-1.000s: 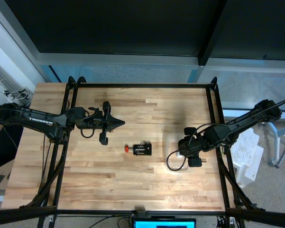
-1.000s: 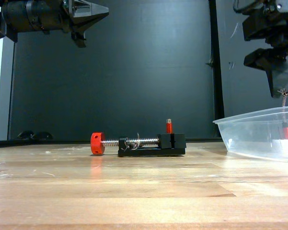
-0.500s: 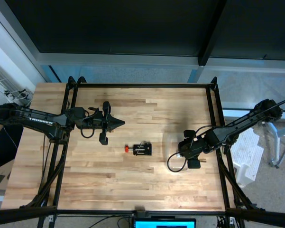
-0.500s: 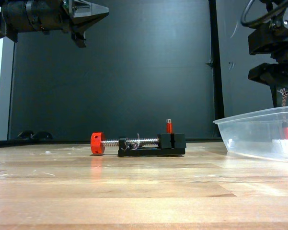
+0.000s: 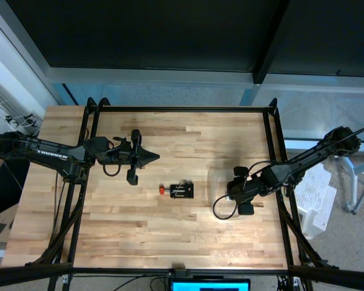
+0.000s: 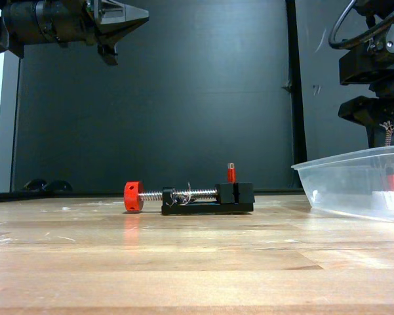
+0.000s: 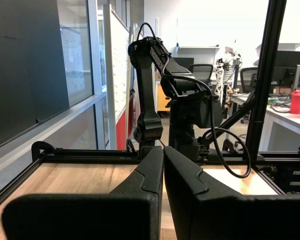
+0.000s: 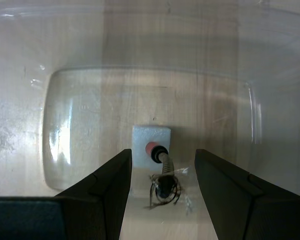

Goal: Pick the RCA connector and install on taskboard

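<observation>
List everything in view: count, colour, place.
black rectangular taskboard with red knob: 1, black/red/silver, table centre
clear plastic tray: 1, transparent, table's right side
small white cube: 1, white, inside the tray
tiny dark-silvery RCA connector: 1, red-tipped, upright at the cube
wooden table: 1, light wood
left gripper: shut, raised left of the taskboard
right gripper: open over the tray, fingers either side of the connector
</observation>
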{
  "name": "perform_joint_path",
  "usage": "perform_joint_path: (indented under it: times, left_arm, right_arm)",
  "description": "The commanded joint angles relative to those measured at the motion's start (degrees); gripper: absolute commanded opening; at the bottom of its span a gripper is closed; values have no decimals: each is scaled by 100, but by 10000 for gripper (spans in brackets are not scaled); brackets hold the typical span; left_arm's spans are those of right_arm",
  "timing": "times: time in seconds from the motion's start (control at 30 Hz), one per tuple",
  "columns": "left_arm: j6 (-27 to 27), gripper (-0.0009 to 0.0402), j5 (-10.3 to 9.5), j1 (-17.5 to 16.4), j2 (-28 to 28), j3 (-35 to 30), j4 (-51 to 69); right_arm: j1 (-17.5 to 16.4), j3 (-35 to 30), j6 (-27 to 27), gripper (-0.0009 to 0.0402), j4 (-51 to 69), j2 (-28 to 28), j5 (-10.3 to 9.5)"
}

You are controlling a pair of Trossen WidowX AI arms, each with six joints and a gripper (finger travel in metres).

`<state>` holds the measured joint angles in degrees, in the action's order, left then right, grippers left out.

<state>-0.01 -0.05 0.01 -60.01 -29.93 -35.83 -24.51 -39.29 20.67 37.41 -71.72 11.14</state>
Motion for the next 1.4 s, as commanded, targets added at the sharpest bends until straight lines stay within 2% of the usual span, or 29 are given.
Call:
perform_joint_path:
  times: [0.03, 0.33, 0.83, 1.4]
  left_arm:
    - [2, 0, 2, -2, 0, -2, 0]
    - [2, 0, 2, 0, 0, -2, 0]
    - [2, 0, 2, 0, 0, -2, 0]
    - [2, 0, 2, -2, 0, -2, 0]
  right_arm:
    - [4, 96, -7, 175, -157, -7, -11]
    - [15, 365, 44, 174, -627, -7, -17]
    - [13, 457, 42, 120, -780, -7, -66]
    - [11, 457, 39, 19, -769, -7, -66]
